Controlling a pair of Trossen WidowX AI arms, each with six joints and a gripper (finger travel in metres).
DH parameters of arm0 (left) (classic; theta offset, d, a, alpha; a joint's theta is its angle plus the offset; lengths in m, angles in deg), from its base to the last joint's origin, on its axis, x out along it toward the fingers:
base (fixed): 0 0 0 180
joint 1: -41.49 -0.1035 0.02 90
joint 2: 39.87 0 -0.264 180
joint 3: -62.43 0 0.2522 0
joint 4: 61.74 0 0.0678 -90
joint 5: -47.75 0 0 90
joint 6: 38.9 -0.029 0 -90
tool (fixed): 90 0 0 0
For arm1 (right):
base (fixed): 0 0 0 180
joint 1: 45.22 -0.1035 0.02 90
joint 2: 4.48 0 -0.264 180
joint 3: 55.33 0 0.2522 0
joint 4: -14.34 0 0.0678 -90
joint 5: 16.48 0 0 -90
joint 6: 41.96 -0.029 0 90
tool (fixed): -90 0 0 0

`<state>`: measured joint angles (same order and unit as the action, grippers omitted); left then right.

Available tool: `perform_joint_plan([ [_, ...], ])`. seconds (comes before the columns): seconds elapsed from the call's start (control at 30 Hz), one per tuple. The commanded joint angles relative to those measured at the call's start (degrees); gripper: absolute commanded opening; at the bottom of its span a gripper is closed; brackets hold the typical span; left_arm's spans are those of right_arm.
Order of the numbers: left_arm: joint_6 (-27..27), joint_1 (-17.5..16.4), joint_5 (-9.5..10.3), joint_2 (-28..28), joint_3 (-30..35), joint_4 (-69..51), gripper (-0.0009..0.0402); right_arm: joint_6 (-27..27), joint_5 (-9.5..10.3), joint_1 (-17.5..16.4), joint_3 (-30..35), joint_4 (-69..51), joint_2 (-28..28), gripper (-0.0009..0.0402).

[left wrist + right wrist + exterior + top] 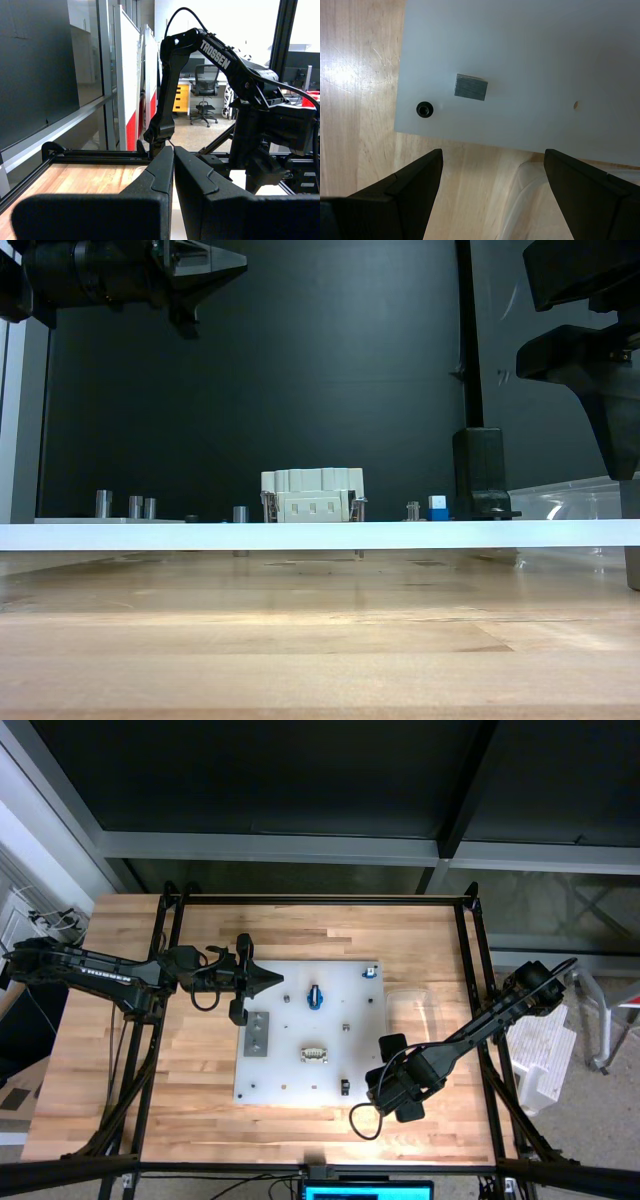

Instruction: Remove the 16mm bar from the taskboard and place in the container

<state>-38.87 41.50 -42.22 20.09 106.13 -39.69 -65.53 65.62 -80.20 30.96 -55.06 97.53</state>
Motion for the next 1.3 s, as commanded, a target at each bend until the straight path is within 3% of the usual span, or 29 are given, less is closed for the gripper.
perform_joint_plan([
  [0.03, 0.0, 0.0, -0.02, 0.0, 0.0, 0.0, 0.0000, 0.0, 0.02, -0.1, -0.4, 1.1, 0.0, 0.0283],
  [0.37, 0.0, 0.0, -0.02, 0.0, 0.0, 0.0, 0.0000, 0.0, 0.26, -0.2, -1.0, 2.0, 0.0, 0.0244],
  [1.07, 0.0, 0.0, -0.02, 0.0, 0.0, 0.0, 0.0000, 0.0, 0.57, -0.3, -1.0, 1.9, -0.8, 0.0050],
  [1.3, 0.0, 0.0, -0.02, 0.0, 0.0, 0.0, 0.0000, 0.0, 0.50, -0.3, -1.0, 0.1, -4.0, -0.0003],
])
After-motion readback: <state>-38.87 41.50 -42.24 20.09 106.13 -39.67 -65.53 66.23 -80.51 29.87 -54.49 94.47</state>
